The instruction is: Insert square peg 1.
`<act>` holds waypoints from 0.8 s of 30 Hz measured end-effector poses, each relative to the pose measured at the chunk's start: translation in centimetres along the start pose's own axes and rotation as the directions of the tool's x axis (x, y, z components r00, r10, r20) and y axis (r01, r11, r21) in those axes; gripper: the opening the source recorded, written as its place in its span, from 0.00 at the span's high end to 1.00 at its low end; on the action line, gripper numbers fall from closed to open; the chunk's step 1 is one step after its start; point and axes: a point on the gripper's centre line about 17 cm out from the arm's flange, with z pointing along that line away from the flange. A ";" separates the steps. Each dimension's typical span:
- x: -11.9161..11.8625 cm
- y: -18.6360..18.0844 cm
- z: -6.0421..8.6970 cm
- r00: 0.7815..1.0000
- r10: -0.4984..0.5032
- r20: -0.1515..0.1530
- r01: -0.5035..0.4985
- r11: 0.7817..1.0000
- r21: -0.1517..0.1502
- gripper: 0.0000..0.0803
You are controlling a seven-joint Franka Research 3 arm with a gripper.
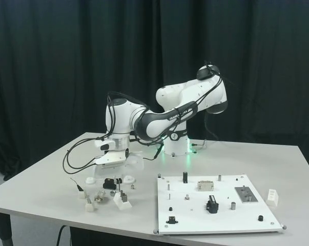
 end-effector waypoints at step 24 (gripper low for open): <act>-0.1 0.0 -0.4 1.000 0.003 -0.002 -0.003 1.000 -0.002 0.96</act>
